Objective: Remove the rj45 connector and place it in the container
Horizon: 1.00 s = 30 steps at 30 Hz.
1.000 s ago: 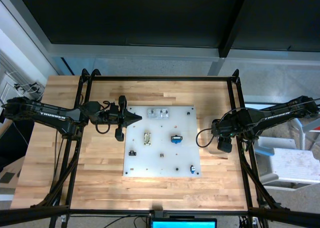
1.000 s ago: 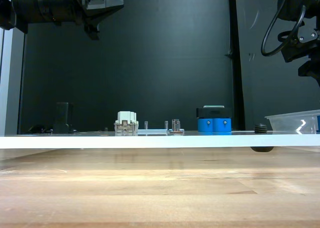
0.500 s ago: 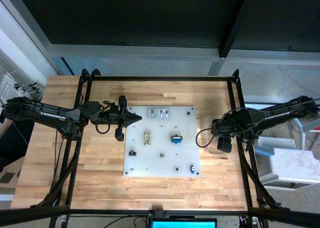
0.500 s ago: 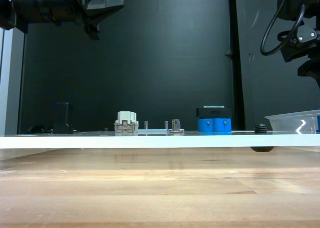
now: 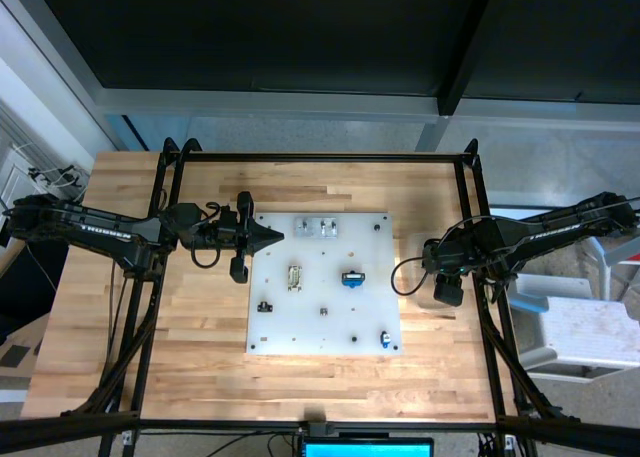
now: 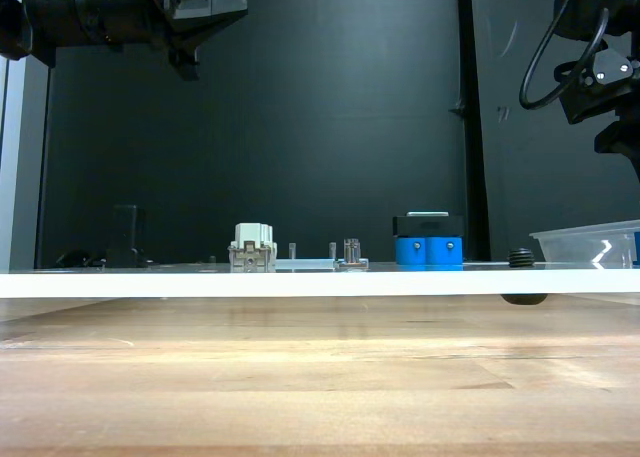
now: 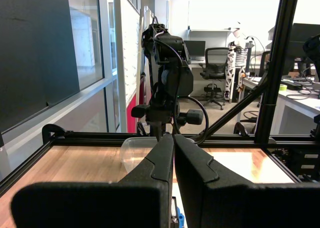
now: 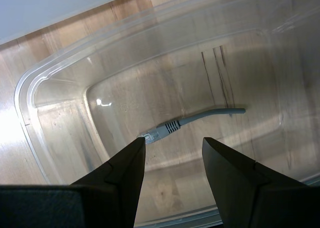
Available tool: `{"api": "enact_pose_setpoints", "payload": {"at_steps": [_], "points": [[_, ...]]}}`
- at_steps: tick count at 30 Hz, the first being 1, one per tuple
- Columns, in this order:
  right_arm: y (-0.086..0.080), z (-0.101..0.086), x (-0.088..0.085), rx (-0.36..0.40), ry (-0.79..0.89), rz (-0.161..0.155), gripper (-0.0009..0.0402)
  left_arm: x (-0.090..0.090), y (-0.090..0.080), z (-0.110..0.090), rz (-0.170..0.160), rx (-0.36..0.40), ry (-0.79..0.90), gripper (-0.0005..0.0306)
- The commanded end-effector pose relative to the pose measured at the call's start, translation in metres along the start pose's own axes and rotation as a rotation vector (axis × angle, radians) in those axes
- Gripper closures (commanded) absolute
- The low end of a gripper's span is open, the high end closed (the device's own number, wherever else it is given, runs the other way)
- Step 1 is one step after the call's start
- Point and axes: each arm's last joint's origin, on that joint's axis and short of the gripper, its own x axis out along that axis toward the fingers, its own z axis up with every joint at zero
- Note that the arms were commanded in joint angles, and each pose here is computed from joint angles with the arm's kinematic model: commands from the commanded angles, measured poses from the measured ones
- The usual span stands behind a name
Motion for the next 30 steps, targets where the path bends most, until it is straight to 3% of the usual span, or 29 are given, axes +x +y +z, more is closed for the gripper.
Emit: {"api": "enact_pose_setpoints", "payload": {"at_steps": [1,30], "points": [[0.0001,0.0001,-0.0001,0.000,-0.001,0.001,0.0235,0.0001,0.0000,0.0000,0.000,0.000,0.000,0.0300],[0.0006,0.0010,-0.0001,0.001,-0.010,0.006,0.0235,0.0000,0.0001,0.0001,0.000,0.000,0.000,0.0300]]}}
